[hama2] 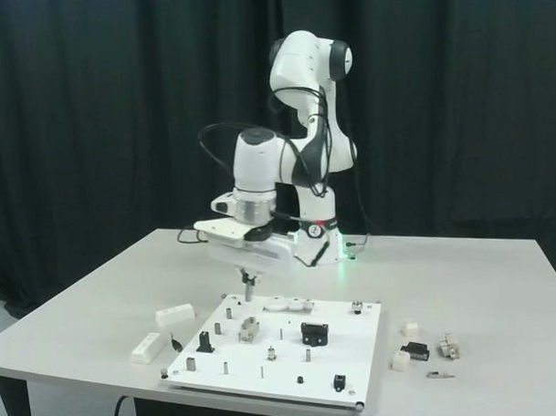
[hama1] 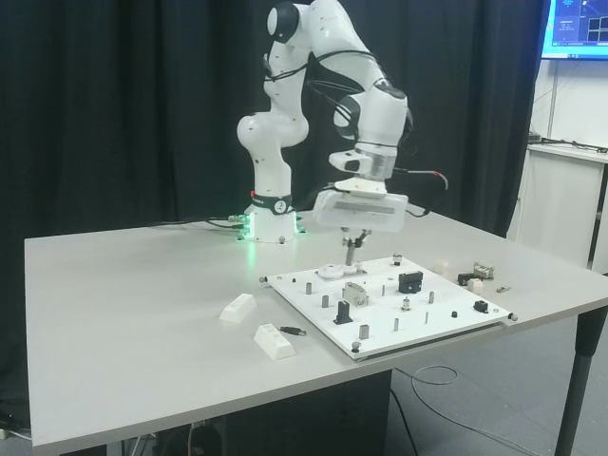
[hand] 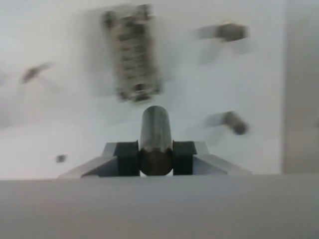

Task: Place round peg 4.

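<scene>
this is a robotics lab or test cell, not a home or shop. a white arm (hama2: 295,162) is bolted to a grey tabletop (hama1: 123,285), with a green light glowing at its base. black curtains (hama2: 92,105) hang floor to ceiling behind the whole bench, closing it off as a staged recording space. just below the gripper (hama1: 350,245) lies a white assembly board (hama2: 283,354) studded with small pegs, blocks and fixtures, the kind used for benchmark trials. loose white blocks (hama1: 256,323) and small parts sit on the tabletop well to either side of the gripper. far off behind it, a lit monitor (hama1: 577,28) hangs above a white cabinet (hama1: 560,199). cables (hama1: 427,380) trail under the bench.
</scene>
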Robot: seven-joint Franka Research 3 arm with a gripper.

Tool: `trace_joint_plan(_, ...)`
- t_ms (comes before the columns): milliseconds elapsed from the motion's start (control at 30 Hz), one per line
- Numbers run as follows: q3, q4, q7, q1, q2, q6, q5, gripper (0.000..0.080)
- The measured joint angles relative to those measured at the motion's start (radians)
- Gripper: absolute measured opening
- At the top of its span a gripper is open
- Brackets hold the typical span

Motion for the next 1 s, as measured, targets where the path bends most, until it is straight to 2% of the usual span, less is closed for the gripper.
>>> trace_joint_plan(167, 0.0, 0.005, -0.043, -0.051, 0.0, 0.0, -0.025, 0.0139)
trace_joint_plan(500, 0.001, 0.006, -0.165, -0.15, 0.014, 0.047, -0.025, 0.0139)
trace_joint_plan(733, 0.004, 0.006, -0.237, -0.202, 0.044, 0.097, -0.015, 0.0139)
trace_joint_plan(1000, 0.006, 0.006, -0.31, -0.241, 0.089, 0.147, 0.016, 0.0139)
